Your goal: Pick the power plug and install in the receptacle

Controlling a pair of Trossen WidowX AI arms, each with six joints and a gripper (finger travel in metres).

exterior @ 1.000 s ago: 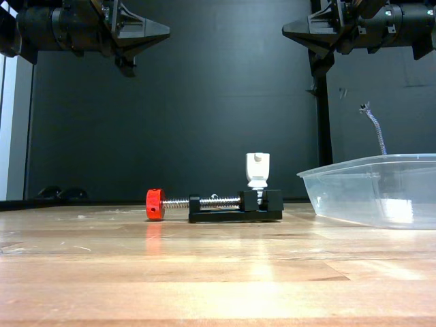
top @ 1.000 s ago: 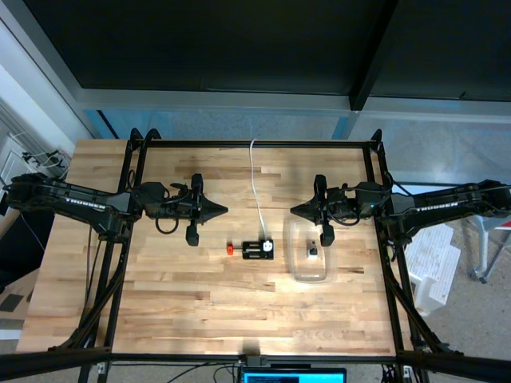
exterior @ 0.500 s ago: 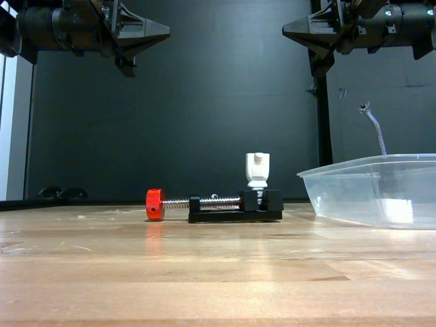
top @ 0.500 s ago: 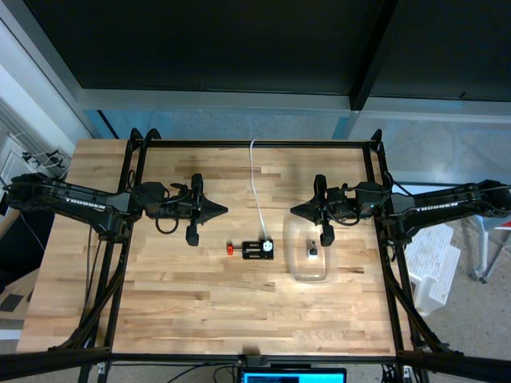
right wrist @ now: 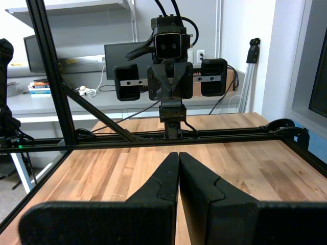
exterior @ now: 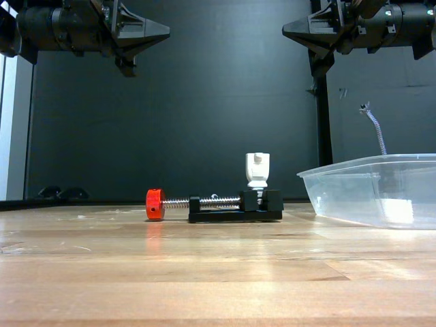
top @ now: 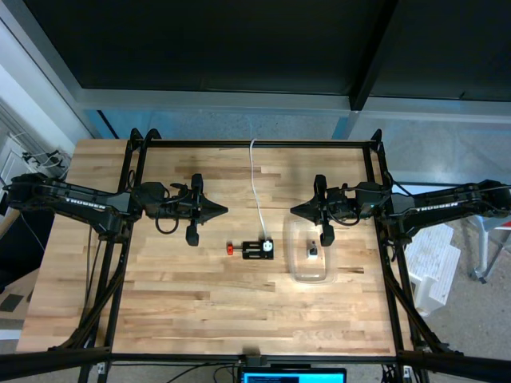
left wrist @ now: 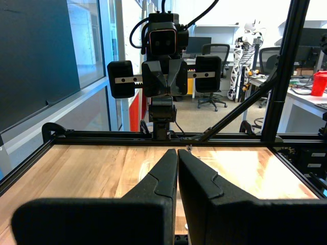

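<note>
The power plug (top: 312,252) is a tiny dark piece lying inside the clear tray (top: 310,273). The white receptacle (top: 267,246) stands upright in a small black vise (top: 256,250) with a red knob (top: 229,249), and its white cable (top: 257,183) runs toward the far edge. In the low view the receptacle (exterior: 257,169) rises above the vise (exterior: 235,206). My left gripper (top: 223,211) hovers shut, high above the table, left of the vise. My right gripper (top: 294,211) hovers shut above the tray's far end. Both point inward at each other, with fingers (left wrist: 166,173) (right wrist: 168,176) pressed together and holding nothing.
The clear tray (exterior: 381,194) sits right of the vise. A black frame (top: 255,144) borders the wooden table (top: 200,303). Each wrist view shows the opposite arm (left wrist: 164,66) (right wrist: 170,61) facing it.
</note>
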